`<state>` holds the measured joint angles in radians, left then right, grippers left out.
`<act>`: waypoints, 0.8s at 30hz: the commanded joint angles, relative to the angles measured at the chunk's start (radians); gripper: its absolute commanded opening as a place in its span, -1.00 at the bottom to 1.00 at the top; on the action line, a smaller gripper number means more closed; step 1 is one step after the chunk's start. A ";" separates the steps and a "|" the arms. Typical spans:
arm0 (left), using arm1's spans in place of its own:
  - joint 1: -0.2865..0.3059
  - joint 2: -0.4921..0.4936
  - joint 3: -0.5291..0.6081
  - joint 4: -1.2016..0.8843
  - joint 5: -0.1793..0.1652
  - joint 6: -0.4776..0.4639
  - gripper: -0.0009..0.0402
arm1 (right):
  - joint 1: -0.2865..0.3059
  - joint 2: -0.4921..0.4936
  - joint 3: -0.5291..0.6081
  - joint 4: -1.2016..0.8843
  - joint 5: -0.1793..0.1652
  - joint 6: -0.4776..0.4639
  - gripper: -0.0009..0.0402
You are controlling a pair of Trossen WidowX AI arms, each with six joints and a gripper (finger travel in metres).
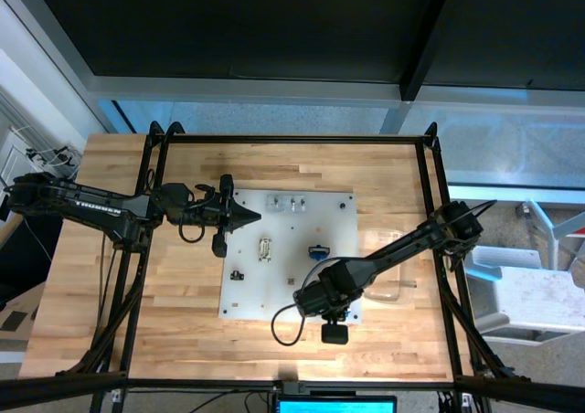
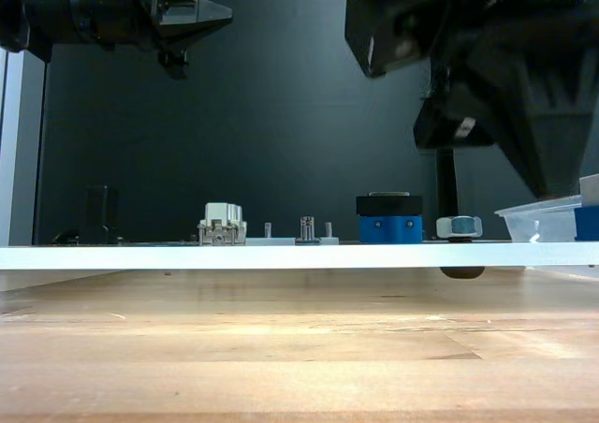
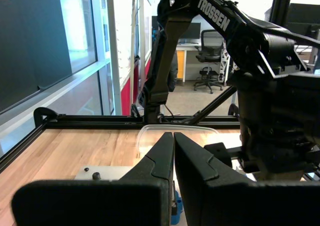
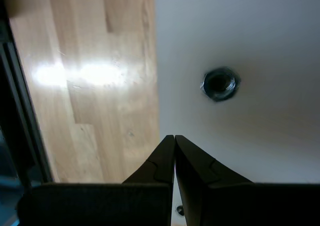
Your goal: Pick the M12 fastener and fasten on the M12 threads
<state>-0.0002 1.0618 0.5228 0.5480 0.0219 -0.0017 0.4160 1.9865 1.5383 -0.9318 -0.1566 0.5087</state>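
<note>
The silver M12 nut [image 2: 459, 226] sits low on the white board [image 2: 281, 255], to the right of a blue part. No ribs of the M12 threads show beneath it, so it appears to be on its stud. From above it shows as a dark ring [image 4: 219, 83] on the white board [image 4: 260, 36]. My right gripper [image 4: 174, 137] is shut on nothing and hangs above the board, clear of the nut. In the high view the right gripper [image 1: 309, 301] is over the board's near right part and hides the stud. My left gripper [image 1: 254, 217] is shut and empty, raised over the board's left edge.
A clear tray [image 1: 388, 280] lies just right of the board. On the board stand a blue connector [image 1: 318, 251], a pale connector block [image 2: 222, 226] and small posts [image 2: 307, 228]. A black frame rail [image 1: 430, 185] borders the table.
</note>
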 commanded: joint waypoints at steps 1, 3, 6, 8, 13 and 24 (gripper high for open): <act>0.000 0.000 0.000 -0.002 0.000 0.000 -0.96 | -0.003 -0.002 0.015 -0.003 0.101 0.026 -0.96; 0.000 0.000 0.000 -0.001 0.000 0.000 -0.96 | -0.003 -0.001 0.015 -0.002 0.145 0.030 -0.96; 0.001 0.000 0.000 0.000 0.000 0.000 -0.96 | -0.004 0.003 0.014 0.001 0.169 0.029 -0.96; 0.000 0.001 0.000 -0.003 0.000 0.000 -0.96 | -0.004 0.010 0.014 0.002 0.168 0.029 -0.96; 0.000 0.000 0.000 -0.001 0.000 0.000 -0.96 | -0.002 0.018 0.000 0.018 0.168 0.034 -0.96; 0.000 0.000 0.000 -0.001 0.000 0.000 -0.96 | -0.002 0.018 -0.023 0.034 0.174 0.037 -0.96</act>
<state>-0.0002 1.0618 0.5224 0.5468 0.0219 -0.0017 0.4129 2.0041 1.5185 -0.9024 0.0193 0.5465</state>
